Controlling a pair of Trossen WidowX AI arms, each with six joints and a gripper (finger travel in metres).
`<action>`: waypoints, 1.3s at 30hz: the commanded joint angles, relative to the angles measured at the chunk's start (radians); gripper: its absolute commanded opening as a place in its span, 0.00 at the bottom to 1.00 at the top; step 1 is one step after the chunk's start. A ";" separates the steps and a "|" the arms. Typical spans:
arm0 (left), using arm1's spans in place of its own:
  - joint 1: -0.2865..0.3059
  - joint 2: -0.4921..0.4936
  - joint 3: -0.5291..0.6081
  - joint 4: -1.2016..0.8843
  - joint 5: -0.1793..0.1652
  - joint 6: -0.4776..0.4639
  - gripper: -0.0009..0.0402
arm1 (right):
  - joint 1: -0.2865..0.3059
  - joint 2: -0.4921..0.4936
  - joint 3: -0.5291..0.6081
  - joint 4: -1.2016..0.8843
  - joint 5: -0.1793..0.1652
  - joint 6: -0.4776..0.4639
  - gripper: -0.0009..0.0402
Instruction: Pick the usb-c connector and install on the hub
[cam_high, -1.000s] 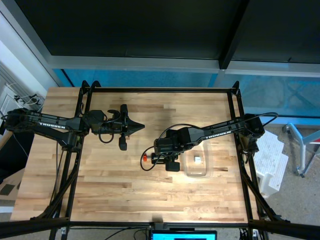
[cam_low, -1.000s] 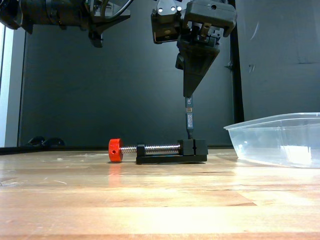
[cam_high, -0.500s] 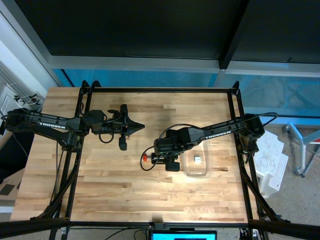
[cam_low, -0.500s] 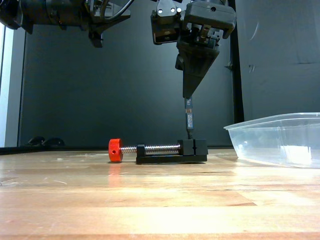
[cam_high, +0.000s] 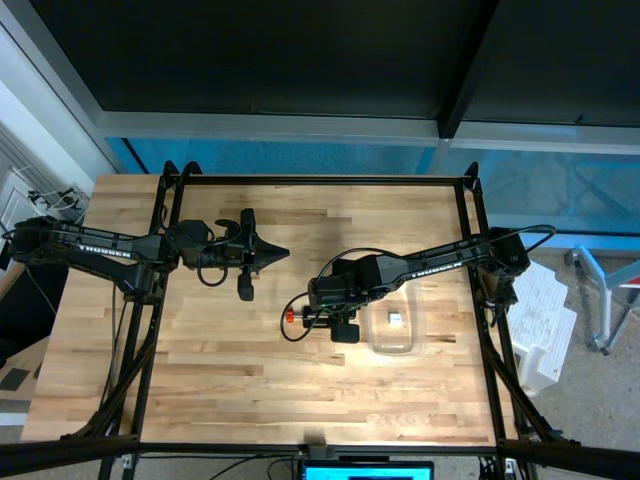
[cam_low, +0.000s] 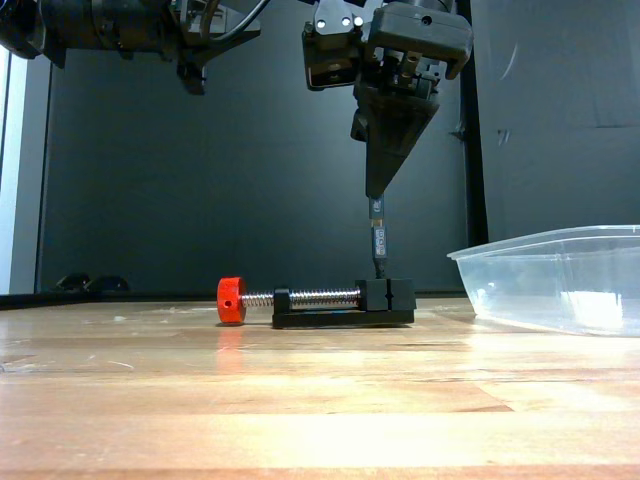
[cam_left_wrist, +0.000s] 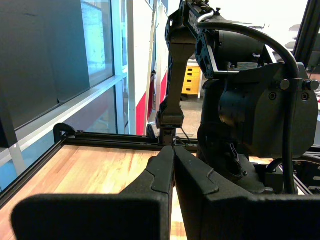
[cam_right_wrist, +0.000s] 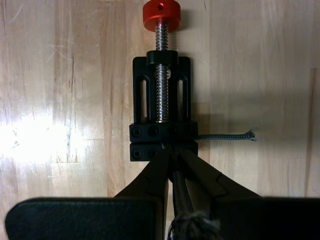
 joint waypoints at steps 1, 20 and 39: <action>0.000 0.000 0.000 0.000 0.000 0.000 0.02 | 0.000 0.000 0.000 -0.008 0.000 0.001 0.02; 0.000 0.000 0.000 0.000 0.000 0.000 0.02 | 0.000 0.000 -0.019 0.012 -0.008 -0.002 0.02; 0.000 0.000 0.000 0.000 0.000 0.000 0.02 | 0.003 0.000 -0.039 0.022 -0.036 -0.026 0.02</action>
